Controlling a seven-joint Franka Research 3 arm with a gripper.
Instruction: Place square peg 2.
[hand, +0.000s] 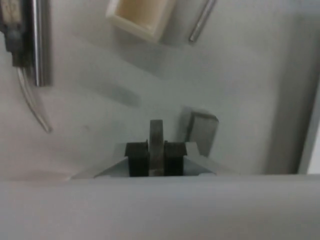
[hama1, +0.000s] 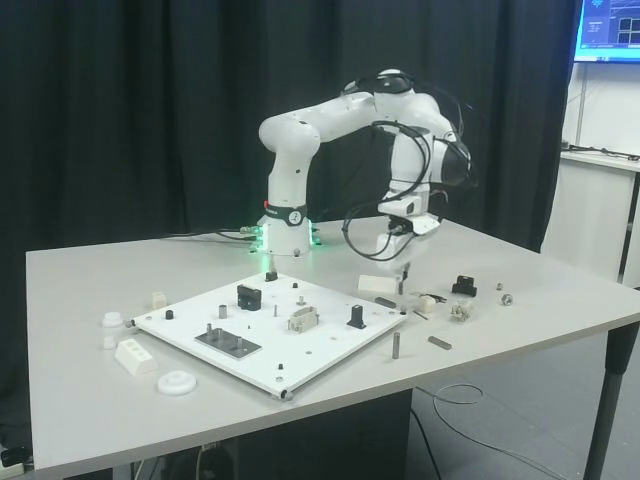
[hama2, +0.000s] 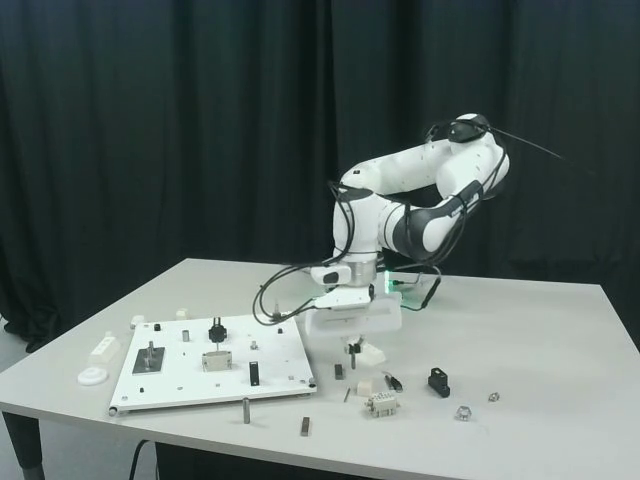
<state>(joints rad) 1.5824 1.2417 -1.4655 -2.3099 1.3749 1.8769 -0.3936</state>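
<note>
1. Left in the first room view, the white assembly board (hama1: 270, 345) lies flat on the grey table (hama1: 80, 290), carrying small black and grey fixtures; the peg's socket should be among them, though I cannot tell which.
2. Right of the board's edge, the gripper (hama1: 403, 268) hangs above the table, near a white block (hama1: 377, 284).
3. In the wrist view, the black fingers (hand: 136, 157) are clamped on a slim grey square peg (hand: 156, 145), its long axis vertical, pointing down.
4. The board lies to the gripper's left in this view, so the carry likely runs that way.
</note>
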